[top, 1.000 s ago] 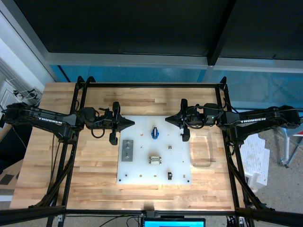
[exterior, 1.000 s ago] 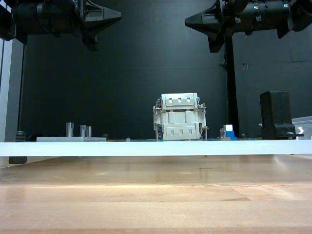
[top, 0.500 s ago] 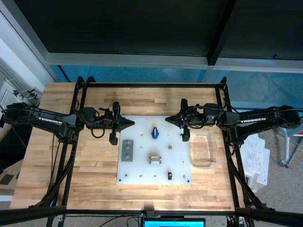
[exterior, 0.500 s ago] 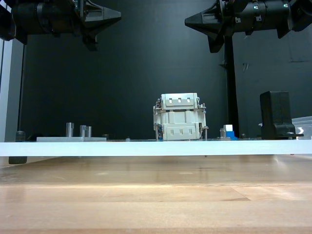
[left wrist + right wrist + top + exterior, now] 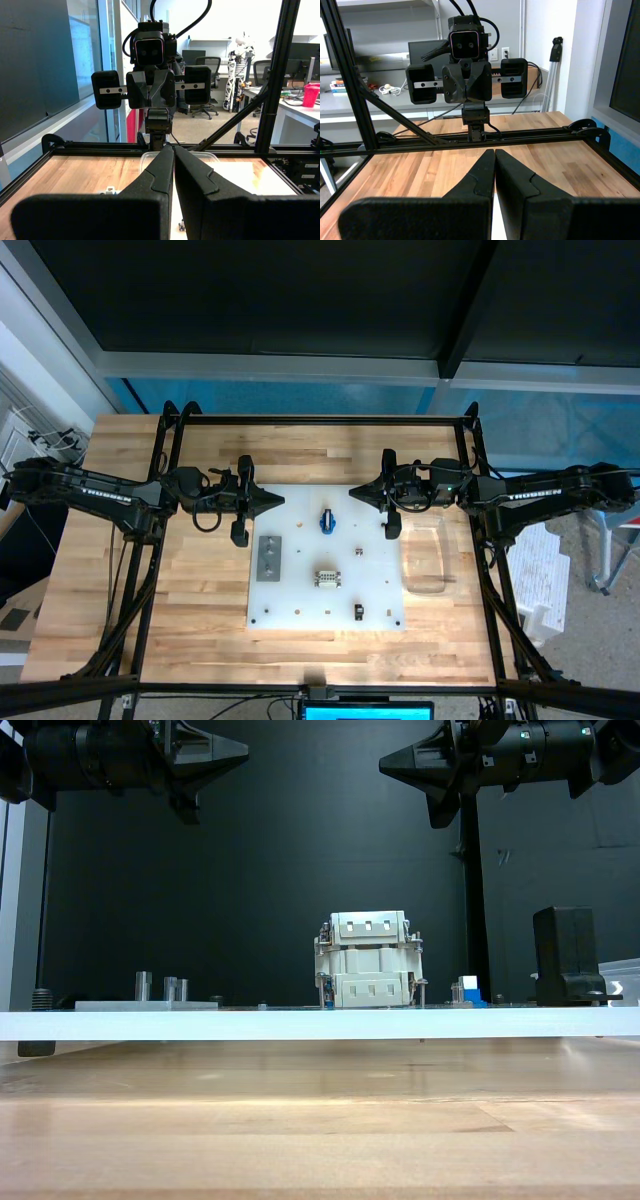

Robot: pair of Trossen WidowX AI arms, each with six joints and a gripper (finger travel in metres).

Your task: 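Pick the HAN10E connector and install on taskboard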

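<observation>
**Connector [image 5: 326,579] standing on the board [image 5: 300,605], both tools raised**

The beige connector is seen upright near the middle of the white board, which is laid on the wooden worktop [image 5: 180,610]. The left tool [image 5: 280,500] is held above the board's far left corner and the right tool [image 5: 353,492] above its far right corner. Each tool's fingers are pressed together, well apart from the connector.
</observation>
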